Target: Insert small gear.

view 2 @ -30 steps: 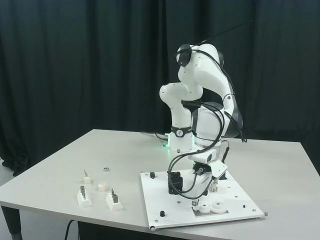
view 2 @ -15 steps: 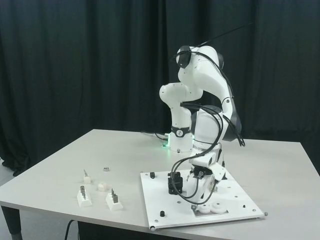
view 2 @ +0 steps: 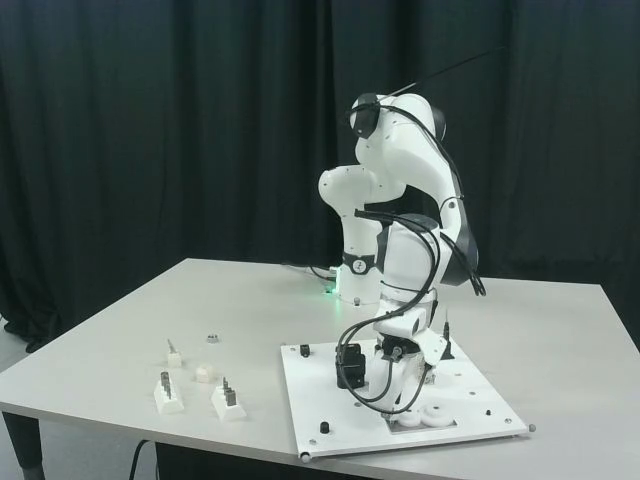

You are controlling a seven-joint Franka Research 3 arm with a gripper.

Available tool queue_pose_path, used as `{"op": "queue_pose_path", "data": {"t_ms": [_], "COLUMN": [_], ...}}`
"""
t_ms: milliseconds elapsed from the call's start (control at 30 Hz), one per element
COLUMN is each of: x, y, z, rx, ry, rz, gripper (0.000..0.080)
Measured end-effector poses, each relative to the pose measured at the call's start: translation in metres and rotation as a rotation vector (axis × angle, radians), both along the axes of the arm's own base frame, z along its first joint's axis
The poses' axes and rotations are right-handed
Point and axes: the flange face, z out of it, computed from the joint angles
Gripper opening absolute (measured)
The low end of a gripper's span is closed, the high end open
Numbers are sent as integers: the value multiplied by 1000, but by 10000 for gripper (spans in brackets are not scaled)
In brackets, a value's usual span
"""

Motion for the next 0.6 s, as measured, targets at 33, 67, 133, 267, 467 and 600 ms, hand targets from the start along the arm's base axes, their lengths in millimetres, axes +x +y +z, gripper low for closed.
{"op": "queue_pose_path", "data": {"t_ms": [33,67,133,267,467,600], "x": [0,1,2,6,10,10], "y": [0,-1,-1,-2,-4,-4], "z": [0,0,1,3,4,4], "rx": [2,4,7,12,13,14], "ry": [0,0,-2,-11,-5,-2], "rz": [-1,-1,-3,-3,25,25], "gripper": [705,705,378,202,202,146]}}
